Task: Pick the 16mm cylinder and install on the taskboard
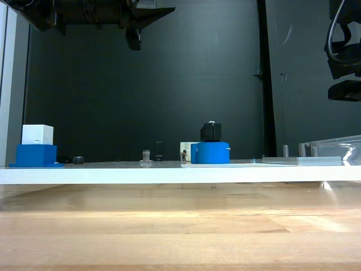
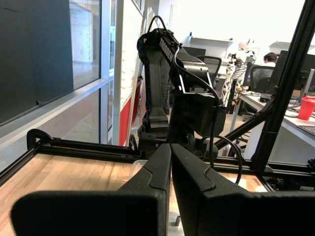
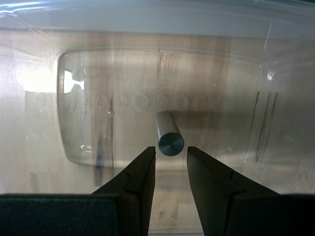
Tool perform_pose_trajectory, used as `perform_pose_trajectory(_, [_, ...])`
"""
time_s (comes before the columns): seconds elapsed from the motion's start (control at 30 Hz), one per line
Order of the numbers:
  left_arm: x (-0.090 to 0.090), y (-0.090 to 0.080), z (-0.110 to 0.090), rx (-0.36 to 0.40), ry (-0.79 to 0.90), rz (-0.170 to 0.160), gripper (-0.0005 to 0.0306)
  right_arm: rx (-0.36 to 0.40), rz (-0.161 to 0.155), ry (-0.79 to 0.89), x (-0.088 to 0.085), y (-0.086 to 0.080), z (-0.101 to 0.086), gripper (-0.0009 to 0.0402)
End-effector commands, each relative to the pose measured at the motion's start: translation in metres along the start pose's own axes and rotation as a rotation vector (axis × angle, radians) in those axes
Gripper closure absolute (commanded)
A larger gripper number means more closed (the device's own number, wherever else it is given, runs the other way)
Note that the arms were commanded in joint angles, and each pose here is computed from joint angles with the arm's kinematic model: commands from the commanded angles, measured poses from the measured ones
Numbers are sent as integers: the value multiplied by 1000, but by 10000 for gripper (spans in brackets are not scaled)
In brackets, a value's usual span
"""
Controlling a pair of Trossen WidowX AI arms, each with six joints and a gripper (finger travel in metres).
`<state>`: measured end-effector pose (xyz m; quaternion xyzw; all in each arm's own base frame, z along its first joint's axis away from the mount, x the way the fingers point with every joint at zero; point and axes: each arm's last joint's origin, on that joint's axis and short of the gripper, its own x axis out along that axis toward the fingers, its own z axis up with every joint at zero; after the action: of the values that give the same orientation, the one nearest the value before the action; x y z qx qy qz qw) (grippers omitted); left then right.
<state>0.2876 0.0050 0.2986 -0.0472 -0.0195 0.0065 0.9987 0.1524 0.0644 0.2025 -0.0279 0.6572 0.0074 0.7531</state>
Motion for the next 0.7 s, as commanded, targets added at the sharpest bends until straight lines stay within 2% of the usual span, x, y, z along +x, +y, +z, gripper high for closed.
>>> perform_pose_trajectory(0.03, [0, 0, 0, 0, 0, 0, 300, -2, -4, 11, 2, 1, 0, 307])
perform_pose_trajectory(0.33, [0, 0, 0, 0, 0, 0, 300, -7, -14, 38, 7, 2, 3, 312])
perform_pose_trajectory(0.7, [0, 0, 0, 0, 0, 0, 300, -10, -13, 36, 6, 3, 3, 383])
